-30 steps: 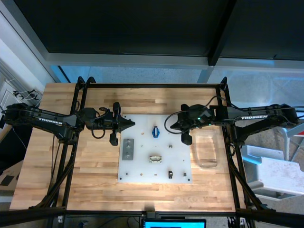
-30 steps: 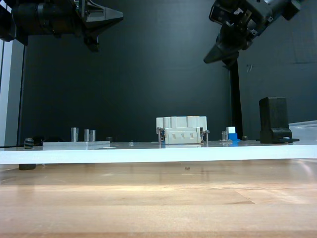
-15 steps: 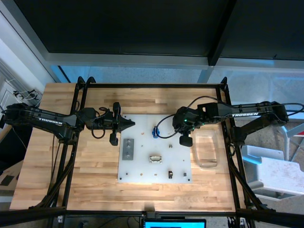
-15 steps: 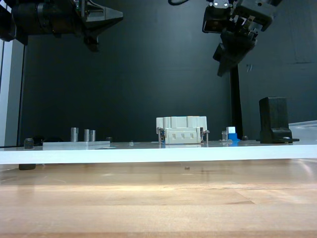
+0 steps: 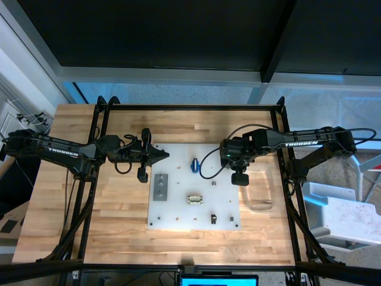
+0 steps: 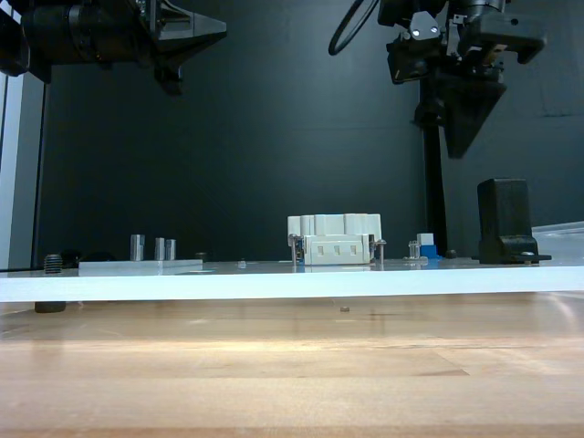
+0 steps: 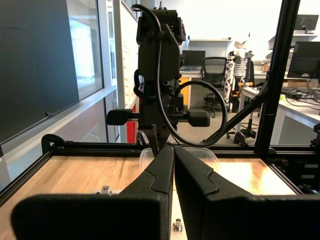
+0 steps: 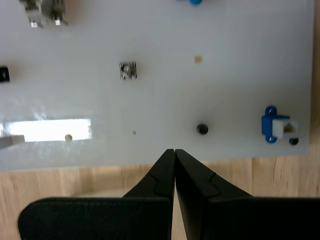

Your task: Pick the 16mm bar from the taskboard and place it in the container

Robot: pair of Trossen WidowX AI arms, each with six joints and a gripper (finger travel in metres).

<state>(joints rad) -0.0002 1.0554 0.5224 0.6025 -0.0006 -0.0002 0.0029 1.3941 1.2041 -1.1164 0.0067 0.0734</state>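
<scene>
High view: one taskboard [image 5: 178, 208], white and square, lies mid-table with bare wood [image 5: 119, 238] on all four sides. Its right edge is just beside one clear container [image 5: 260, 206], which lies on the wood.

Bar [image 5: 213, 183]: one tiny grey dot on the white panel, right of centre, between the connector [image 5: 193, 198] and the board's right edge. The right wrist view shows it as a small dull metal stub [image 8: 128, 70], free of both grippers. I cannot tell whether it stands upright.

Left gripper [image 5: 165, 155]: one, held level above the board's far-left corner, fingers pressed together [image 7: 173, 150].

Right gripper [image 5: 237, 170]: one, pointing straight down over the board's right edge, next to the container. Its fingers are pressed together with nothing between them [image 8: 174, 152]. The tips sit over the line where panel meets wood.

Low view: open air separates the right gripper [image 6: 461, 151] from the board top. The left gripper [image 6: 222, 30] is higher.

Other board fittings:
- one grey block [image 5: 161, 186] with three pegs [image 6: 160, 248] standing on it
- one blue part [image 5: 194, 165]
- one black part [image 5: 214, 218] near the front edge
</scene>
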